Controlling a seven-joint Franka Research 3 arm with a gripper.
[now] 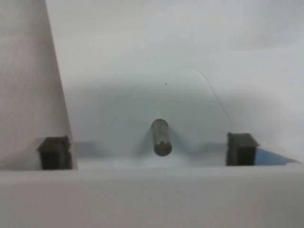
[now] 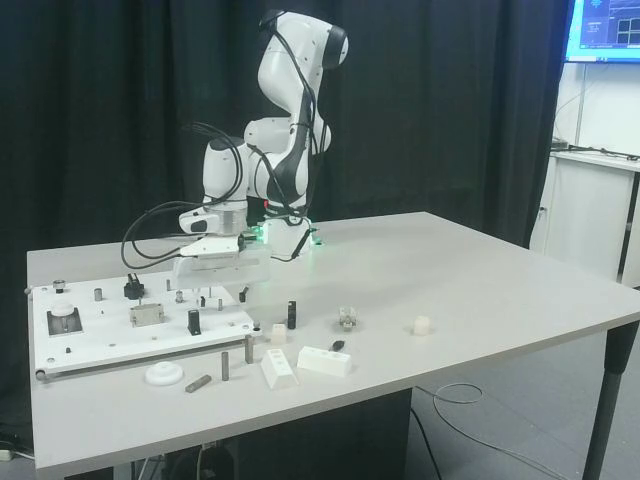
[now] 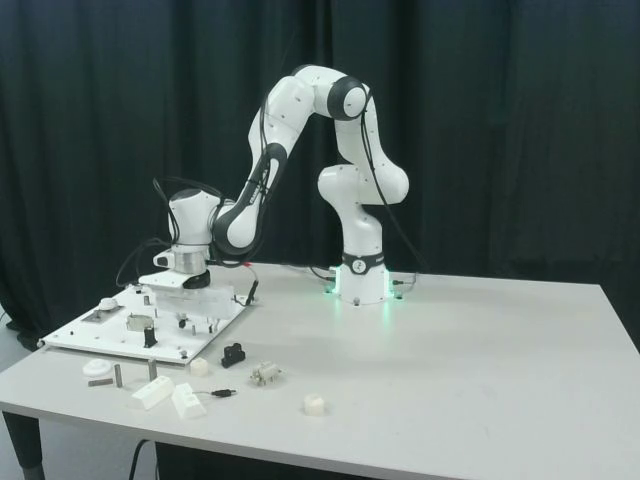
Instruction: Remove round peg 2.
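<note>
The arm is bent low over the white board (image 2: 140,335), and the gripper (image 1: 147,149) hangs just above its surface with both black fingertips (image 1: 54,152) spread wide, nothing between them. Right in the gap, midway between the tips and clear of both, stands round peg 2 (image 1: 161,137), a short grey cylinder. Its long axis runs up from the board toward the gripper, so the wrist camera looks nearly down its length onto the flat top end. The plate around the peg is bare, and nothing blocks either fingertip's way to it.

From the room, other fixtures crowd the board beside the gripper: a black upright block (image 2: 193,320) just in front of it, a grey metal bracket (image 2: 146,314) further along. Beyond the board's edge, loose parts lie on the grey table (image 2: 480,290): white blocks (image 2: 324,361), a white disc (image 2: 160,375), a small white cap (image 2: 422,324) well off to one side.
</note>
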